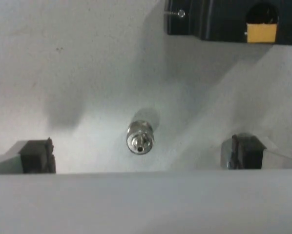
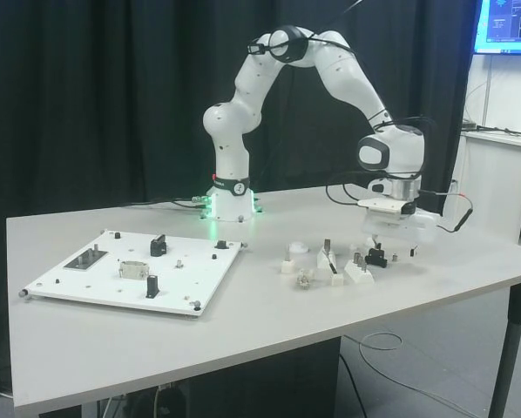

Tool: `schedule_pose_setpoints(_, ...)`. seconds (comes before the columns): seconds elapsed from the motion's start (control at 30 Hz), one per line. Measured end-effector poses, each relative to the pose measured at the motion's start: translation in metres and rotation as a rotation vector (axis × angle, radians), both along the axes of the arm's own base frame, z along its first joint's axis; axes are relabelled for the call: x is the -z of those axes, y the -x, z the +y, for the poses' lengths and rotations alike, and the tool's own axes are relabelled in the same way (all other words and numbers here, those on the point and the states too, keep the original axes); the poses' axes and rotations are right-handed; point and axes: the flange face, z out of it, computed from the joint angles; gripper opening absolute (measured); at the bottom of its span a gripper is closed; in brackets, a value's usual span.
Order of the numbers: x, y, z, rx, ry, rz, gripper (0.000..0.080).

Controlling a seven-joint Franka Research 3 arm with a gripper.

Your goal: Pick BNC.

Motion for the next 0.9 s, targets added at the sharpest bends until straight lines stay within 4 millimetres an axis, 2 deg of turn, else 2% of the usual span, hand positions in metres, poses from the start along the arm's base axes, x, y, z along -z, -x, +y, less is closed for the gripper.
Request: schedule_pose_setpoints(0.9, 0.0103, 0.0008, 0.0014, -0.032, 0.011, -0.009, 0.0802)
